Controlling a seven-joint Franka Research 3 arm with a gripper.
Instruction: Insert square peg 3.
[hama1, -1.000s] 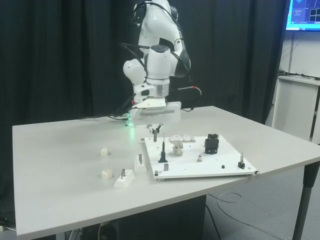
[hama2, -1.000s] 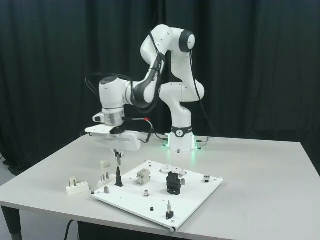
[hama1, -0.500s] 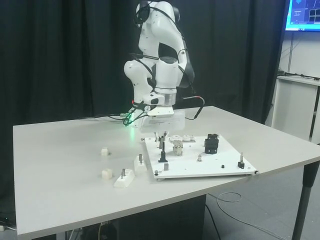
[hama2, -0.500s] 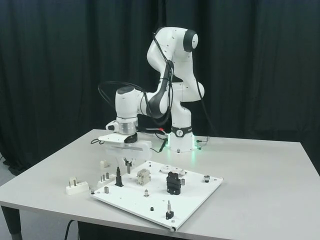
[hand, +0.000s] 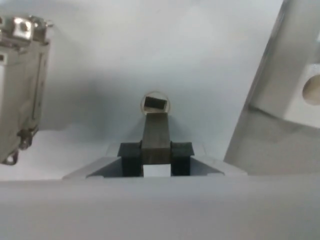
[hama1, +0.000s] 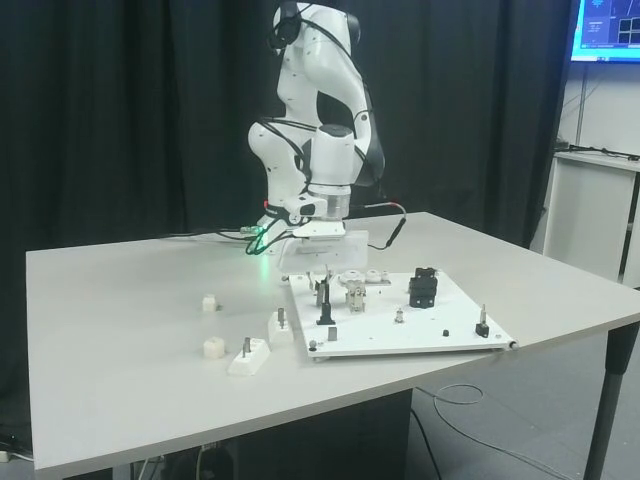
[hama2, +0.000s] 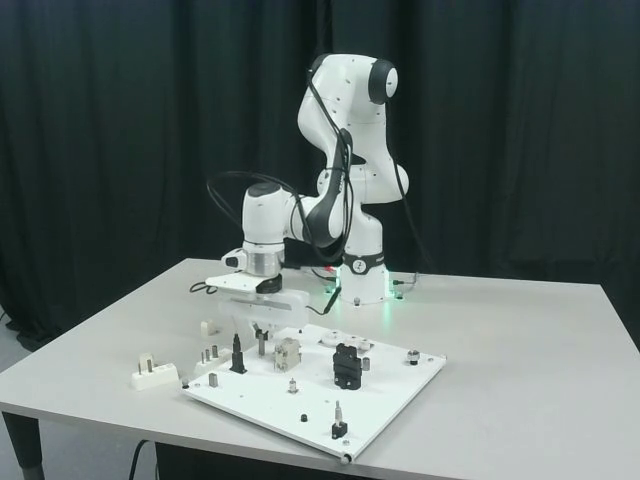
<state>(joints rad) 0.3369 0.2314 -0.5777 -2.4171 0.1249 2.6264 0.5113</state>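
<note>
One hand grasping one square peg, over one round-rimmed hole, one white board

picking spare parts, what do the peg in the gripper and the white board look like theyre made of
The peg, shut in the gripper, looks like dull grey metal: flat faces, sharp edges, a matte sheen. Dark plastic cannot be ruled out. The white board looks like smooth painted or plastic sheet with an even, low-gloss surface; the square hole cut in it has clean edges.
</note>
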